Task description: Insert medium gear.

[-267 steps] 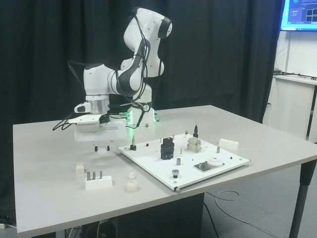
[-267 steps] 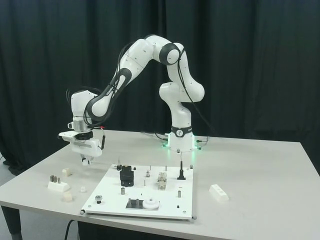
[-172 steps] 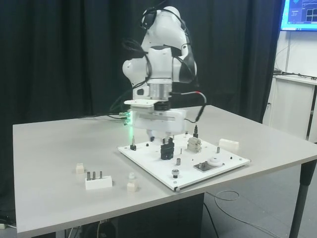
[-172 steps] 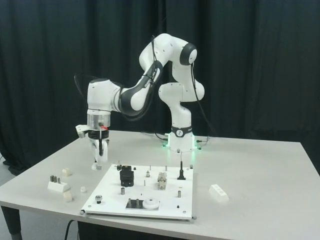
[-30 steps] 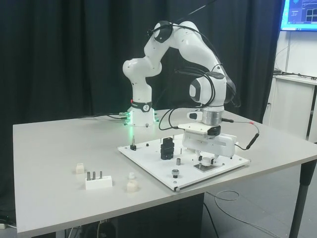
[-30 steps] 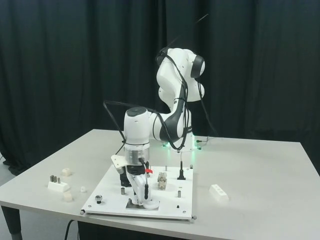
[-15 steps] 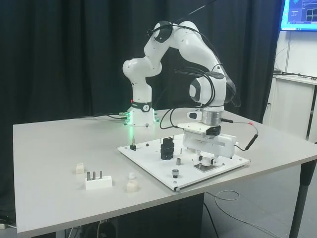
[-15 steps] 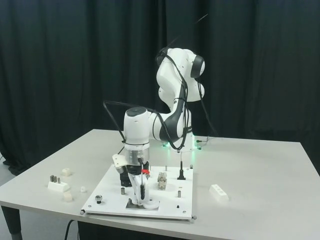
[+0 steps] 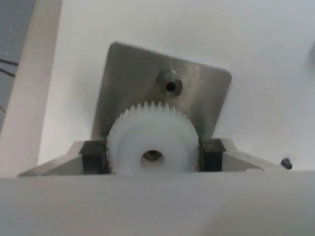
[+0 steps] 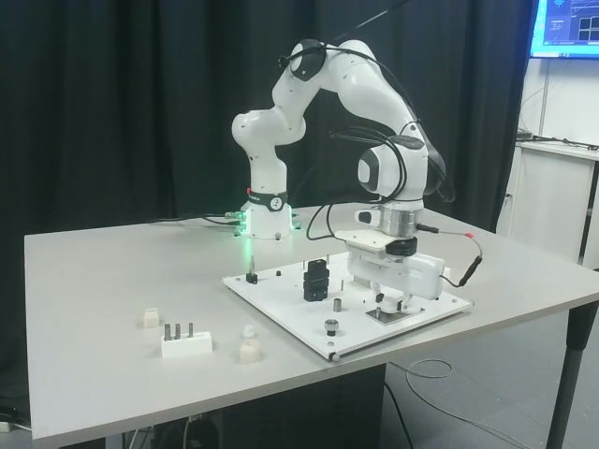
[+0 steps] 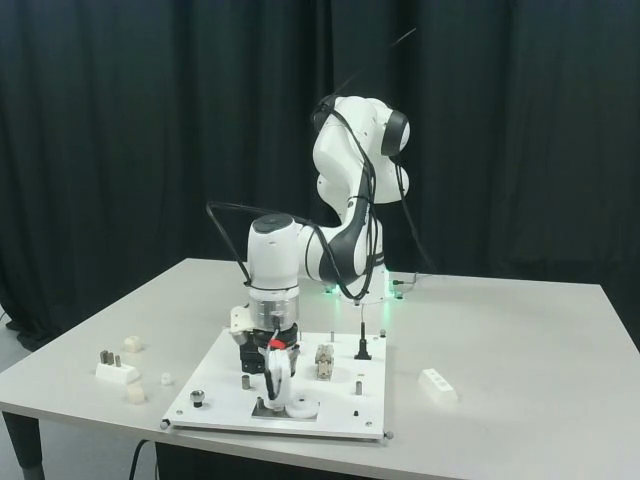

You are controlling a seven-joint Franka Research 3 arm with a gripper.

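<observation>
The white medium gear (image 9: 151, 142) sits between my black finger pads (image 9: 93, 157), which press on its two sides. A peg shows inside its centre hole, and it hangs low over the grey metal plate (image 9: 128, 83). A bare peg (image 9: 170, 86) stands on that plate just beyond the gear. My gripper (image 10: 389, 305) is down at the plate near the front edge of the white board (image 10: 281, 286). In the second room view my gripper (image 11: 272, 398) is right beside a larger white gear (image 11: 301, 407) that lies on the same plate.
On the board (image 11: 215, 395) stand a black block (image 10: 316, 279), a black upright post (image 11: 360, 342) and several small pegs. Left of the board on the grey table are a white peg holder (image 10: 185, 342) and small white parts (image 10: 248, 349). A white block (image 11: 438, 385) lies to the right.
The arm carried the gear from the table's left side to the plate on the board. Over the last second the wrist turned slightly in place with the gear still held.
</observation>
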